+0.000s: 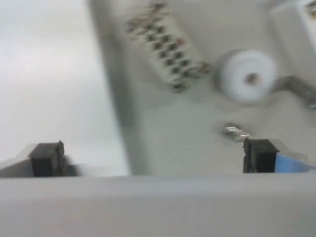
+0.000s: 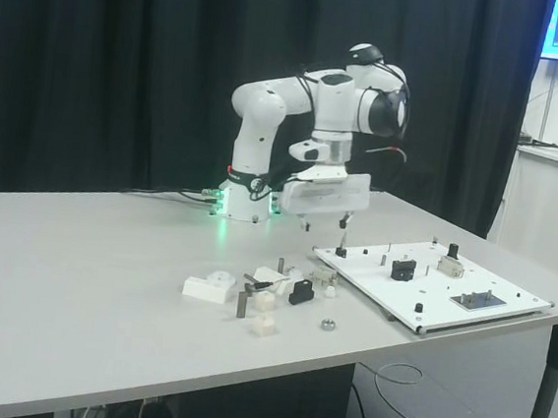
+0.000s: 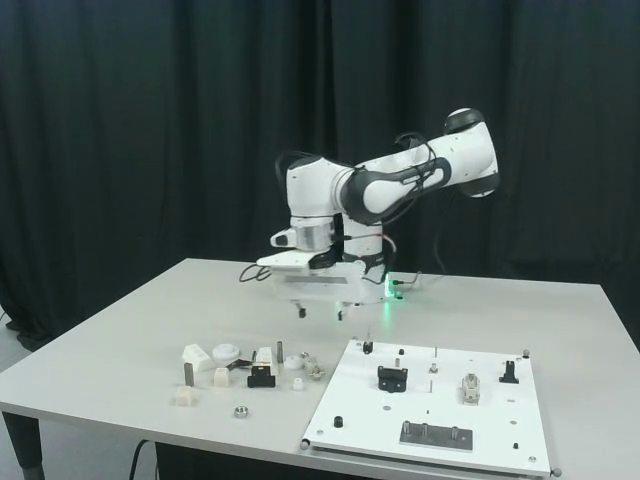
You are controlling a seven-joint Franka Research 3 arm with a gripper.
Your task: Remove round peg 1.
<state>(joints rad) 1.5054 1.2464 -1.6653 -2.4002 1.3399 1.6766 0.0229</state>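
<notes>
Two fingertips (image 1: 47, 158) are seen spread wide, with nothing held between them. The gripper (image 3: 321, 315) is hung above the table (image 3: 150, 330), just beyond the far left corner of the white board (image 3: 480, 430). A short black peg (image 3: 367, 347) is seated upright at that corner, apart from the gripper; whether it is peg 1 cannot be told.

1 arm (image 3: 400, 180), 1 board (image 3: 440, 405), 1 table (image 3: 120, 340).
</notes>
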